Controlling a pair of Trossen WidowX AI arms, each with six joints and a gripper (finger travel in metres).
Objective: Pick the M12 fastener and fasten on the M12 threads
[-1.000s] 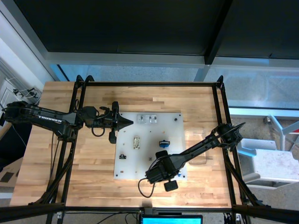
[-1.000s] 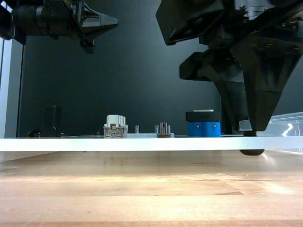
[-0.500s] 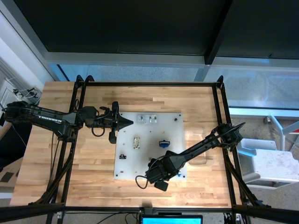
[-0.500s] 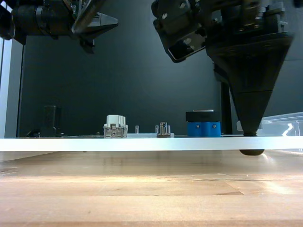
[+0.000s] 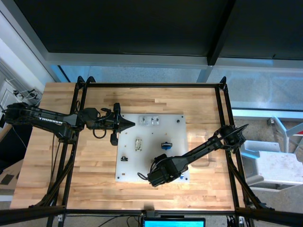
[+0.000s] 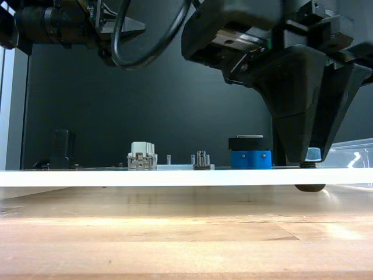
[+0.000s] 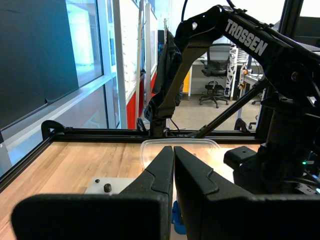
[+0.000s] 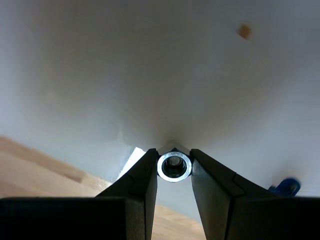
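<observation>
1. Right gripper (image 8: 173, 156): jaws clamped on the tiny silver metal nut (image 8: 174, 166), pinching opposite sides with the hole left free.
2. I'd guess the nut's hard, light and slick, so the outer flats are where to hold it. A crooked squeeze could pop it out.
3. It's right over the small black ribbed stud (image 6: 306, 165), at the near right edge of the white board (image 5: 127, 165). Can't tell if the threads have caught.
4. Left gripper (image 7: 173, 150): jaws together, empty, raised by the board's far left edge over the wooden surface (image 5: 90, 189).

Left pincer (image 5: 133, 124) hangs closed, high at left; right pincer (image 8: 173, 156), pointing down, clamps nut (image 8: 162, 167).
</observation>
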